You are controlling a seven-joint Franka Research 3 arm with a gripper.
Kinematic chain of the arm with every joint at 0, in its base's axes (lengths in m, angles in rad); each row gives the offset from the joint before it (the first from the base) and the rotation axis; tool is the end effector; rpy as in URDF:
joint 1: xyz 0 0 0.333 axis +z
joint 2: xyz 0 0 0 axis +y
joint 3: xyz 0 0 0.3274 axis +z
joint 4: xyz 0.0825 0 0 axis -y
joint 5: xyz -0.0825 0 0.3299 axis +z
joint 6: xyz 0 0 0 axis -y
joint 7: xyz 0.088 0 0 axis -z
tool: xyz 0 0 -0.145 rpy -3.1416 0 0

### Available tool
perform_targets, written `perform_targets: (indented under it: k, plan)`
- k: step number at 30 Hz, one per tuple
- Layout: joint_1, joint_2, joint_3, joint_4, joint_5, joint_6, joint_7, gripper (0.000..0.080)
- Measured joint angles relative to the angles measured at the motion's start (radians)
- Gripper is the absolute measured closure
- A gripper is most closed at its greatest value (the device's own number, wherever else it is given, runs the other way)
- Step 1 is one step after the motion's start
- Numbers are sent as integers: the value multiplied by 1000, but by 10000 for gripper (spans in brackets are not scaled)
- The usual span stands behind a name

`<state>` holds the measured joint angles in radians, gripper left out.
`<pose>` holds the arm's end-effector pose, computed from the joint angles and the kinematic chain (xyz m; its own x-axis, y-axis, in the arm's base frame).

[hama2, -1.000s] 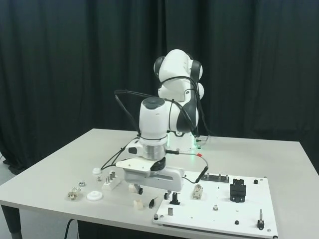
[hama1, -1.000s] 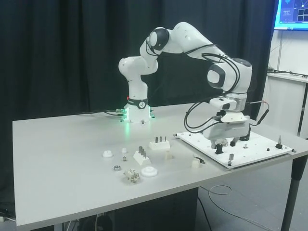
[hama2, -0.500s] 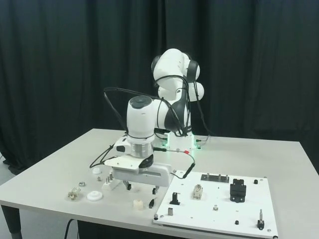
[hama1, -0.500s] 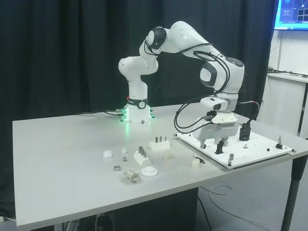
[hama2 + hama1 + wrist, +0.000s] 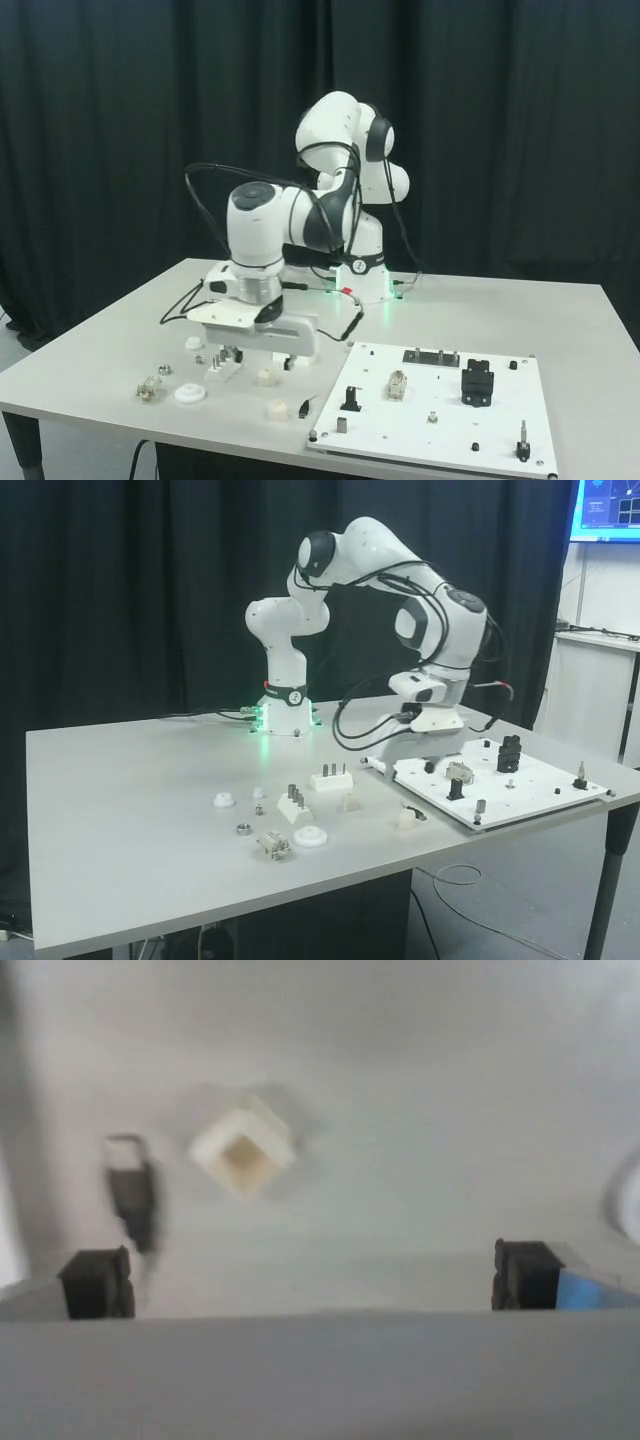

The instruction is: Pick BNC.

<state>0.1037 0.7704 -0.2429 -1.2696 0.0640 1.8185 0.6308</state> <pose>0.6719 -0.0493 0.2838 0.7264 -0.6805 -0.0964 -0.6540 -0.7275 0.2072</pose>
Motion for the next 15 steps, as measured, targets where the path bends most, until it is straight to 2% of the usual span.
perform_targets:
  k: [15]
  plan:
    - [-91, -49, -3, -90, -12, -1, -211, 3]
